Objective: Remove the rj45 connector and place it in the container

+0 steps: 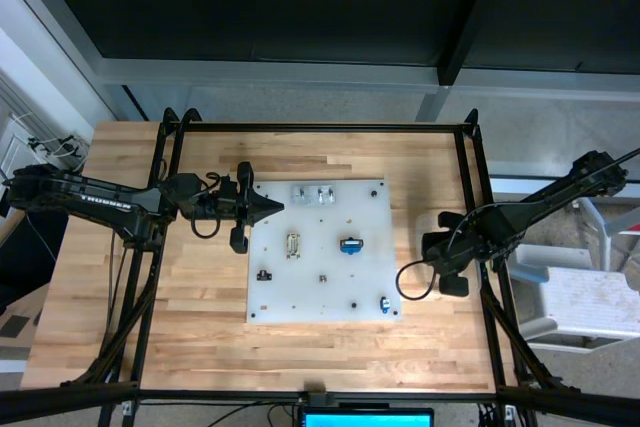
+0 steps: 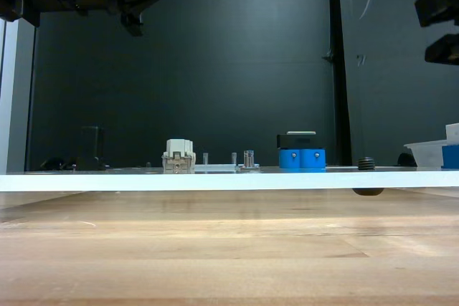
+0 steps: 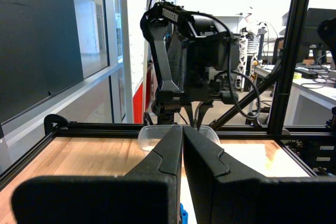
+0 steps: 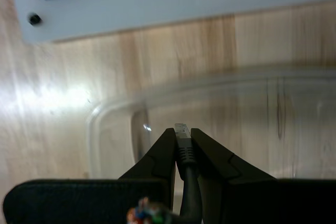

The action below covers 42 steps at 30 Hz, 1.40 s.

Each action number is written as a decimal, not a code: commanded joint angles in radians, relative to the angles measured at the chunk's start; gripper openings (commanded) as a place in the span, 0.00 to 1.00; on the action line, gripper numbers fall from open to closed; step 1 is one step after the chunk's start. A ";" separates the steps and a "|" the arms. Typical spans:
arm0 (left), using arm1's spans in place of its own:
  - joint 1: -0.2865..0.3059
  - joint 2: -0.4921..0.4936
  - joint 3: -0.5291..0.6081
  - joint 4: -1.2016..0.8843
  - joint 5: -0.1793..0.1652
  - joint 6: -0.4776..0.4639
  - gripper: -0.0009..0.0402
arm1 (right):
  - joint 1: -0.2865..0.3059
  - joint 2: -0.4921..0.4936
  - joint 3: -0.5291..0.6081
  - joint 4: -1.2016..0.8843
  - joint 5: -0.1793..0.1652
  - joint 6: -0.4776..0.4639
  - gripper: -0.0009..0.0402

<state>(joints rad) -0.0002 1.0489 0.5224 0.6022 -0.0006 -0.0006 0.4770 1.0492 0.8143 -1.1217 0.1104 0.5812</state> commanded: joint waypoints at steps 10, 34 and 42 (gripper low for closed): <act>0.000 0.000 0.000 0.001 0.000 0.000 0.02 | 0.000 -0.062 -0.055 -0.056 -0.003 0.017 0.02; 0.000 0.000 0.000 0.000 0.000 0.000 0.02 | 0.000 -0.060 -0.070 -0.103 -0.017 0.040 0.48; 0.000 0.000 0.000 0.001 0.000 0.000 0.02 | 0.000 -0.060 -0.070 -0.100 -0.016 0.040 0.57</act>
<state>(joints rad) -0.0002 1.0489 0.5224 0.6025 -0.0006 -0.0002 0.4774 0.9890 0.7433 -1.2240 0.0933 0.6224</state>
